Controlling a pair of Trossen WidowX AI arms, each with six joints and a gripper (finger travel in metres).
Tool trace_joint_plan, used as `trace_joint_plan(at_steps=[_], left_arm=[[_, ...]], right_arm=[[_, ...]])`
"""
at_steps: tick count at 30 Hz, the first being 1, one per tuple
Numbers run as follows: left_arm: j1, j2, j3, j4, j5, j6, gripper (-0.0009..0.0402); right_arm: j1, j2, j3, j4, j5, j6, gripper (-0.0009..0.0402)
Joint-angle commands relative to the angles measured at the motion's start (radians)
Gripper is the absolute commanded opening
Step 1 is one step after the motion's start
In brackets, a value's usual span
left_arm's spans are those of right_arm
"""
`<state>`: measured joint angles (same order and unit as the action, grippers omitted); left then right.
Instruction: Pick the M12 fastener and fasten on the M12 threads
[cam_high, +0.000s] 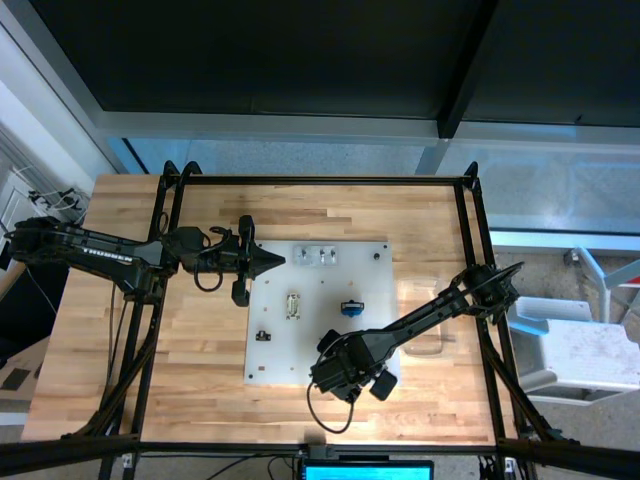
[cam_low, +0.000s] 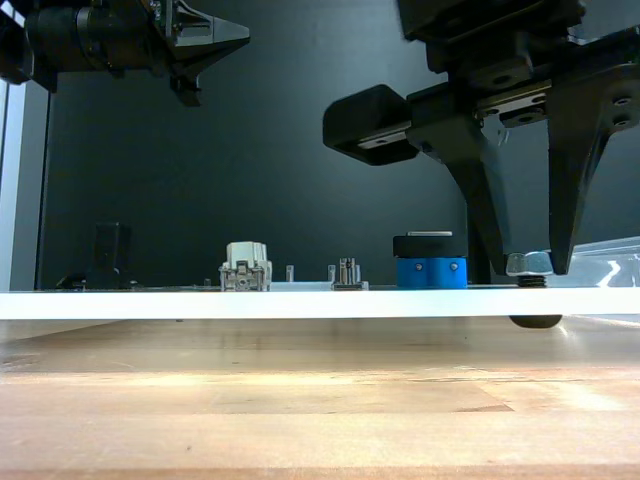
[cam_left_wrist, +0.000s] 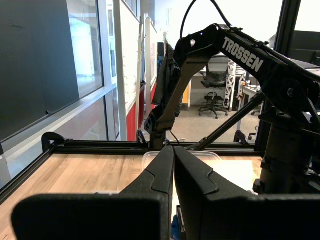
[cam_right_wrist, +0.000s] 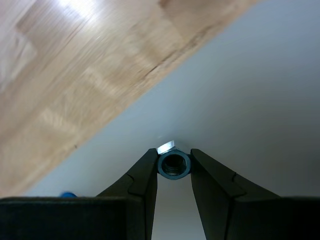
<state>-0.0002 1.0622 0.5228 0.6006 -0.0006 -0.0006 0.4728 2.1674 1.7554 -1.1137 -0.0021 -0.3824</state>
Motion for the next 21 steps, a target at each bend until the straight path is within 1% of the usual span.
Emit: trace_joint_plan(at_steps=[1,5,10,13,16,21], left_arm=[[0.0,0.0,0.0,0.0,0.0,0.0,0.0],[0.0,0.0,0.0,0.0,0.0,0.0,0.0],[0.0,0.0,0.0,0.0,0.0,0.0,0.0],[0.0,0.0,0.0,0.0,0.0,0.0,0.0],[0.0,0.0,0.0,0.0,0.0,0.0,0.0],[0.0,0.0,0.0,0.0,0.0,0.0,0.0]], right_arm=[[0.0,0.002,0.0,0.001,0.001,0.143,0.0041],[0.0,0.002,0.0,0.0,0.001,0.33,0.0041],[0.0,0.002,0.0,0.0,0.001,0.525,0.0041],[0.0,0.002,0.0,0.0,0.001,0.658,0.0041],[0.0,0.002,0.0,0.001,0.001,0.821,0.0041],[0.0,0.002,0.0,-0.001,0.001,1.171,0.0041]])
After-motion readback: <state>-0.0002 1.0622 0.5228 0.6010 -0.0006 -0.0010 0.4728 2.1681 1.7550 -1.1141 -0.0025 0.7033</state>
